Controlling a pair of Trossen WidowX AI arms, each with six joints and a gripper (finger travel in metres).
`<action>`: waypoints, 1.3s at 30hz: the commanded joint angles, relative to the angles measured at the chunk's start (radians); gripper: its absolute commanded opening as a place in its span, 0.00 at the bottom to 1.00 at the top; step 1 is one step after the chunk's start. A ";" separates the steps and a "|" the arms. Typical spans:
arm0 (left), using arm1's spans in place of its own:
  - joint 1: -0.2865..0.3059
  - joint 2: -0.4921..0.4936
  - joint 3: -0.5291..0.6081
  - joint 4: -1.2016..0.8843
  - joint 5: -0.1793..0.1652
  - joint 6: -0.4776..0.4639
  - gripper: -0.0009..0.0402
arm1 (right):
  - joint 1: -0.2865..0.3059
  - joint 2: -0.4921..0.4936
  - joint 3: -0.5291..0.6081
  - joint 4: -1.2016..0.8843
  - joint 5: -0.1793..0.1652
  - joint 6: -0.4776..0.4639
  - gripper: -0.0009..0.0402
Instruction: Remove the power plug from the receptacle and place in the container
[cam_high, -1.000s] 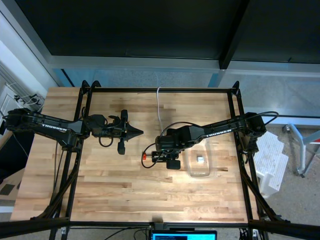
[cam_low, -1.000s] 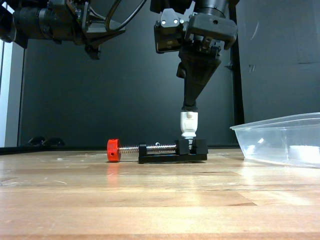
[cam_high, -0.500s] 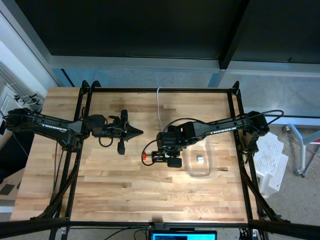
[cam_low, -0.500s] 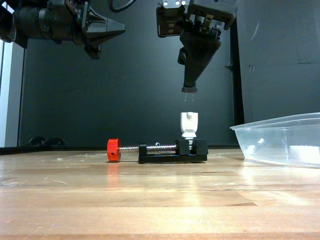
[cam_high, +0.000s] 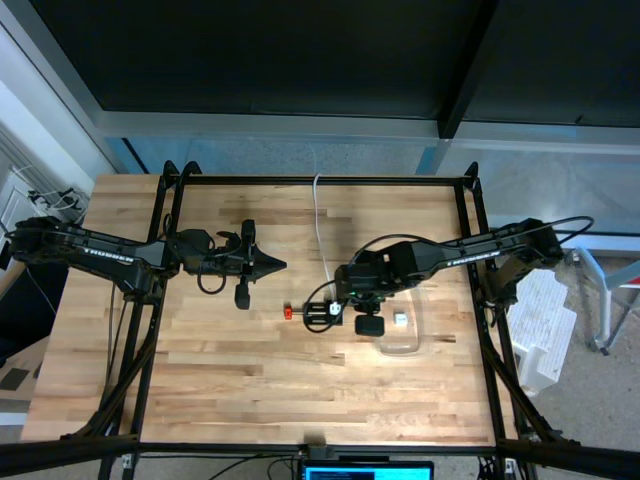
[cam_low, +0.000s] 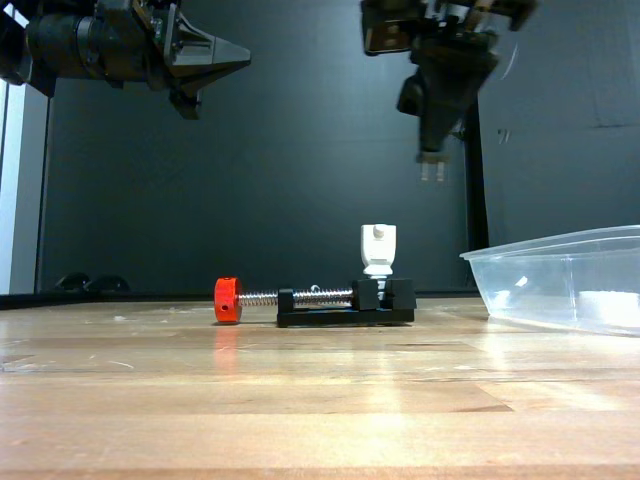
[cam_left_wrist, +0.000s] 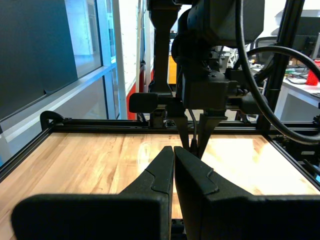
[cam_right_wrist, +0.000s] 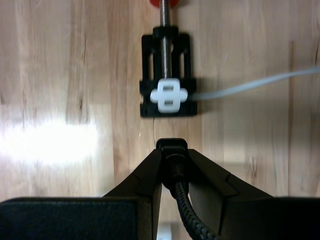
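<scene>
- Extraction looks finished: the power plug (cam_low: 432, 167) is hanging in the air above the receptacle (cam_low: 378, 248), shifted toward the container side. Its 2 prongs are pointing down and touching nothing.
- The right gripper (cam_low: 433, 140) is pinching the plug between closed fingertips, and the braided black cord is trailing back between them in the right wrist view.
- The container (cam_low: 560, 275) is sitting near the receptacle, on the side away from the red knob (cam_low: 227, 300). The plug seems to be hanging short of the container's rim, though the low view makes depth hard to judge.
- What is remaining, as I judge it: carrying the plug over the rim, lowering it inside and letting go.
- The left gripper (cam_low: 240, 58) is hovering high on the red-knob side, well apart from the receptacle. Its fingers are pressing together on nothing.
- The black fixture (cam_low: 345, 300) is clamping the receptacle upright on the pale wooden table (cam_low: 300, 400), and a white cable (cam_high: 320, 215) is running from it toward the far edge.
- 1 small white cube (cam_high: 399, 319) is lying inside the container.
- Black frame rails are edging the table, a dark wall is standing behind the receptacle, and windows and desks are showing beyond in the left wrist view.
</scene>
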 joint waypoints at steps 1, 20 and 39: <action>0.000 0.000 0.000 0.000 0.000 0.000 0.02 | 0.016 -0.046 -0.064 0.007 0.001 0.010 0.02; 0.000 0.000 0.000 0.000 0.000 0.000 0.02 | 0.067 -0.263 -0.436 0.157 0.001 0.087 0.04; 0.000 0.000 0.000 0.000 0.000 0.000 0.02 | 0.070 -0.369 -0.601 0.254 0.027 0.101 0.22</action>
